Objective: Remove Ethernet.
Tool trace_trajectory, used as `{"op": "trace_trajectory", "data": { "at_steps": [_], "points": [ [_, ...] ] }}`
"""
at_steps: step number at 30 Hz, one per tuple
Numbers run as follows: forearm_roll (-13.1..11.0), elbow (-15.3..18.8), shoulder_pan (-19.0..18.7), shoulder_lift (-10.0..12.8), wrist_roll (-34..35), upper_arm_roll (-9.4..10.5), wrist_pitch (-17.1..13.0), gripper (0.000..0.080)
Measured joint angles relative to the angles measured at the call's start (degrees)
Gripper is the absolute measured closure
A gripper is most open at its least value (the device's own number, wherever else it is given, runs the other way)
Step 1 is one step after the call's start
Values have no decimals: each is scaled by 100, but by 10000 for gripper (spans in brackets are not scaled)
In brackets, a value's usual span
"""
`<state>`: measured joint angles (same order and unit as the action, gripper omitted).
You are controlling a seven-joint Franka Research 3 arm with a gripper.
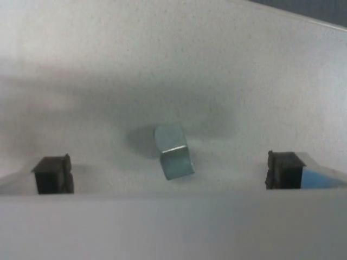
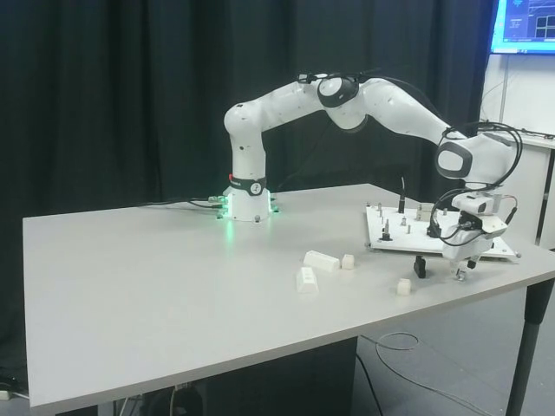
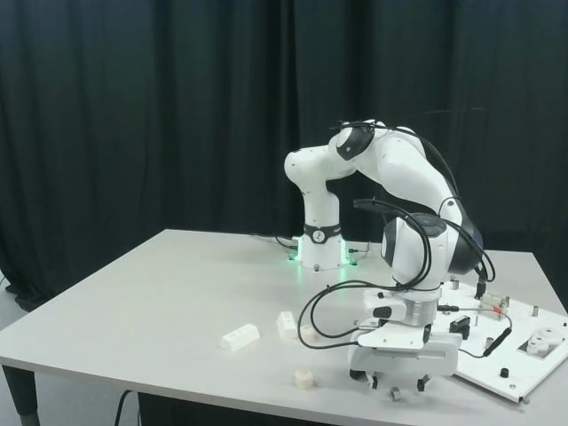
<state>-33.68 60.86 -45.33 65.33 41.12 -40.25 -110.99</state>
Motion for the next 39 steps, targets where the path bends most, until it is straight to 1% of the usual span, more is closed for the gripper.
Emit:
{"op": "trace_trajectory", "data": {
  "at_steps": [14,25,33,39],
  "points": [
    [2,-9,5,-22,-69,-1,44,3],
    [26,-58,5,-44,-200,-15,171,3],
    [61,-138,3,-49,-200,-68,383,3],
    [67,-205,-7,-77,-200,-126,689,3]
  ]
}}
